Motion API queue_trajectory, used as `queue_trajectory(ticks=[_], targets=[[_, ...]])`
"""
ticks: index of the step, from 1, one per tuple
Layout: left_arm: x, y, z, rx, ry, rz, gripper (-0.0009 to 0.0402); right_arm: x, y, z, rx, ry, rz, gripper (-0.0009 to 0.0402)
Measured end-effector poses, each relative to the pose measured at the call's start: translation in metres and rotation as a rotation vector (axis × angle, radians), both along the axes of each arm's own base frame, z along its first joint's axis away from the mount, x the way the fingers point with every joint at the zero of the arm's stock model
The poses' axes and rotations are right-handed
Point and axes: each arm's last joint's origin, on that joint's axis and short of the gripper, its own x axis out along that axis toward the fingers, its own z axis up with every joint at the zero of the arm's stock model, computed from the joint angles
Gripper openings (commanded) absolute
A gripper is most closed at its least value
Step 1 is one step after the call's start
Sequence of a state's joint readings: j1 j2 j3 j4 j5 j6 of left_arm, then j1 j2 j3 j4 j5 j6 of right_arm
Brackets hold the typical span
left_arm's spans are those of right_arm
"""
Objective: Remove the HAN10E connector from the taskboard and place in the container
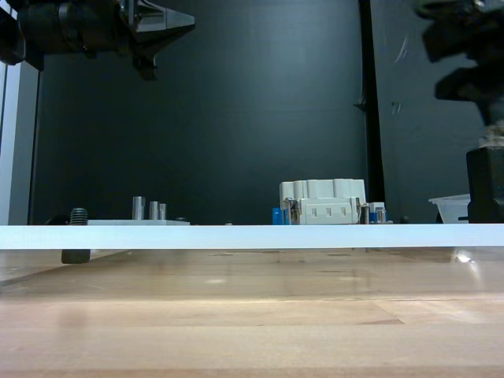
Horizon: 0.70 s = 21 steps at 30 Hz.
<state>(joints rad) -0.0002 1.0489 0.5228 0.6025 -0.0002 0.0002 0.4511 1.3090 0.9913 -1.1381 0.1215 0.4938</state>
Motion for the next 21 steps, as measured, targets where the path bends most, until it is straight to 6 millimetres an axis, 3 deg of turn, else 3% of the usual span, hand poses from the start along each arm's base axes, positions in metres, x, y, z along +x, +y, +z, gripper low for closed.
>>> queue_trajectory(ticks=[11,16,21], targets=[[0.000,0.000,0.000,0.000,0.000,0.000,0.0000,-0.024,-0.011,-0.052,0.005,0.019,-0.051,0.0031],[0.000,0.000,0.000,0.000,0.000,0.000,0.0000,-0.030,-0.013,-0.069,0.013,0.030,-0.070,0.0070],[0.000,0.000,0.000,0.000,0.000,0.000,0.0000,-0.032,-0.014,-0.073,0.007,0.043,-0.072,0.0133]])
